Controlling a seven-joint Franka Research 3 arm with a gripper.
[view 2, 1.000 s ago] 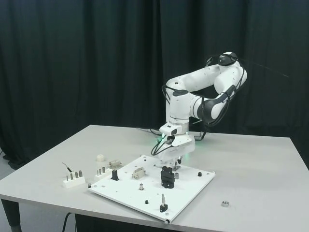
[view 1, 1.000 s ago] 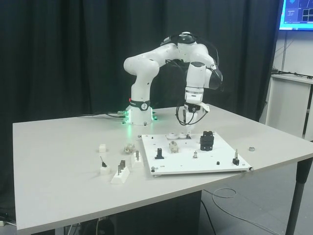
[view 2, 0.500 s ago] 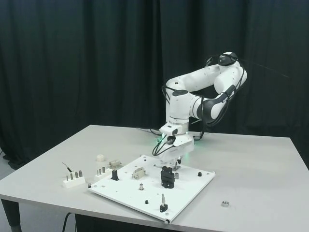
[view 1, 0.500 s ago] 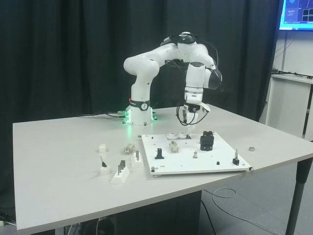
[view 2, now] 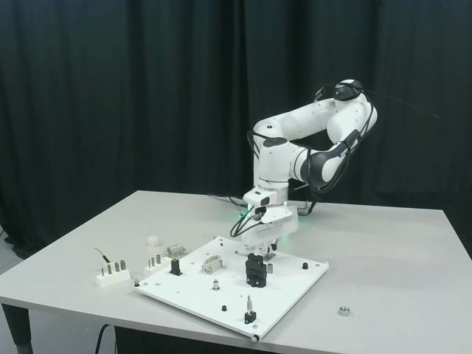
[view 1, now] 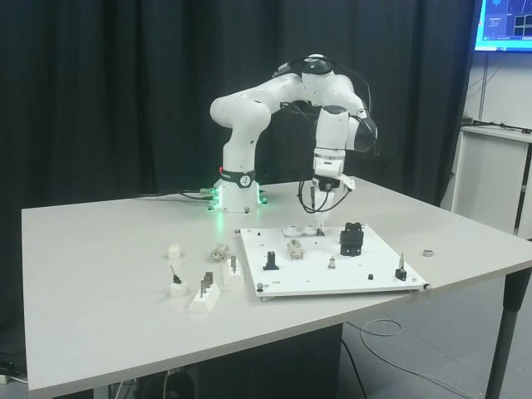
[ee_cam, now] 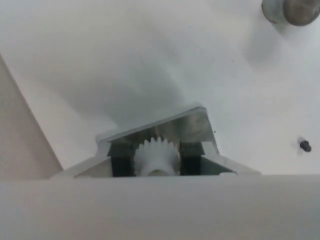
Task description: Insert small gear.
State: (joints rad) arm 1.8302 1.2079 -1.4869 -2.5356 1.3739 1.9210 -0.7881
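Black curtains (view 1: 100, 91) hang behind the grey desk (view 1: 100, 249), a white cabinet (view 1: 490, 174) stands past its far right corner beneath a wall screen (view 1: 504, 25), and a cable (view 1: 382, 328) lies on the floor.

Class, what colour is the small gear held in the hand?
White; the small gear shows best in the wrist view.

Both room views stand well back, facing the arm (view 1: 283, 100) and table (view 2: 398, 251) from different sides. The wrist view looks closely down on the white board (ee_cam: 150, 60), which both room views share.
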